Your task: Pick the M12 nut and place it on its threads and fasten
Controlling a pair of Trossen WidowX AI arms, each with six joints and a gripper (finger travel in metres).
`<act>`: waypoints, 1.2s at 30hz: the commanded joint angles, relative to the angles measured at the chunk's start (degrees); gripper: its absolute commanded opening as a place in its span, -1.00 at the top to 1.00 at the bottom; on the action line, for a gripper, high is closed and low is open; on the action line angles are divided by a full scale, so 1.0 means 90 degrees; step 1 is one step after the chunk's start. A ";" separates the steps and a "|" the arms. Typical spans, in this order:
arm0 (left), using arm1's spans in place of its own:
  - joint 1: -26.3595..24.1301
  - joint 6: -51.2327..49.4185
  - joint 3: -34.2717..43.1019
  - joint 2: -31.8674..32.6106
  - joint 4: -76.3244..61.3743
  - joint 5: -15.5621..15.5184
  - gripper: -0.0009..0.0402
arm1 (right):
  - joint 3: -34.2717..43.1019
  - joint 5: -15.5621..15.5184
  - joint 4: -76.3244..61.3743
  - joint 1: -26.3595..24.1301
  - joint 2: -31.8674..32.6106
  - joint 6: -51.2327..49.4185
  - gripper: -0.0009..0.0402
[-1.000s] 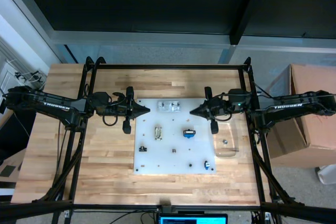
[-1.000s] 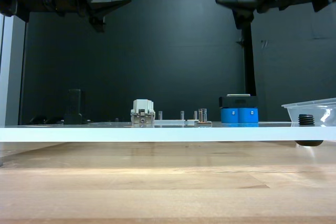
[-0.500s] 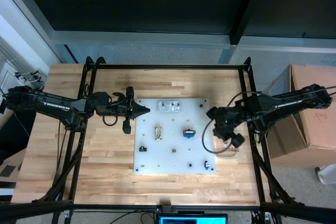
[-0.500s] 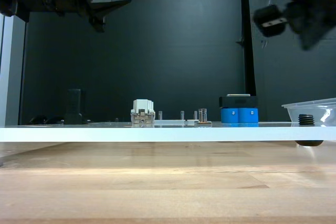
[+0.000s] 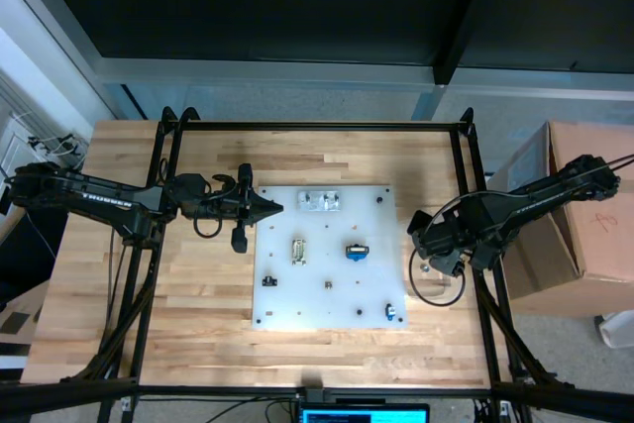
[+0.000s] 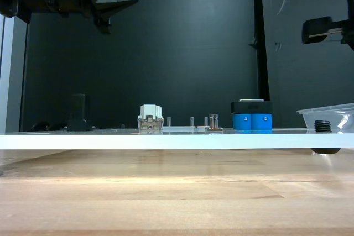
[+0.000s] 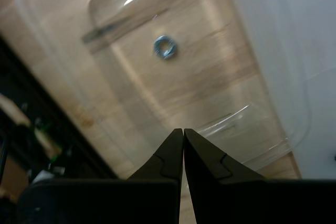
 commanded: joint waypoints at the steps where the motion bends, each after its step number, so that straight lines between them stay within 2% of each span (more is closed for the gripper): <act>1: 0.0000 0.0000 0.0002 0.0000 0.0000 0.0000 0.96 | -0.0007 -0.0007 0.0063 0.0005 -0.0015 -0.0124 0.87; 9: 0.0000 0.0000 0.0002 0.0000 0.0000 0.0000 0.96 | -0.0029 -0.0046 0.0505 -0.0160 -0.0051 -0.0903 0.45; 13: 0.0000 0.0000 0.0002 0.0000 0.0000 0.0000 0.96 | -0.0087 -0.0495 0.0648 -0.0437 0.0061 -0.1018 0.27; 15: 0.0000 0.0000 0.0002 0.0000 0.0000 0.0000 0.96 | -0.0185 -0.0503 0.0692 -0.0573 0.0087 -0.1039 0.21; 25: 0.0002 0.0000 0.0002 0.0000 0.0000 0.0000 0.96 | -0.1069 -0.0498 0.1486 -0.0906 0.0090 -0.1309 0.11; 36: 0.0000 0.0000 0.0002 0.0000 0.0000 0.0000 0.96 | -0.1955 -0.0459 0.2662 -0.1129 0.0090 -0.1309 0.12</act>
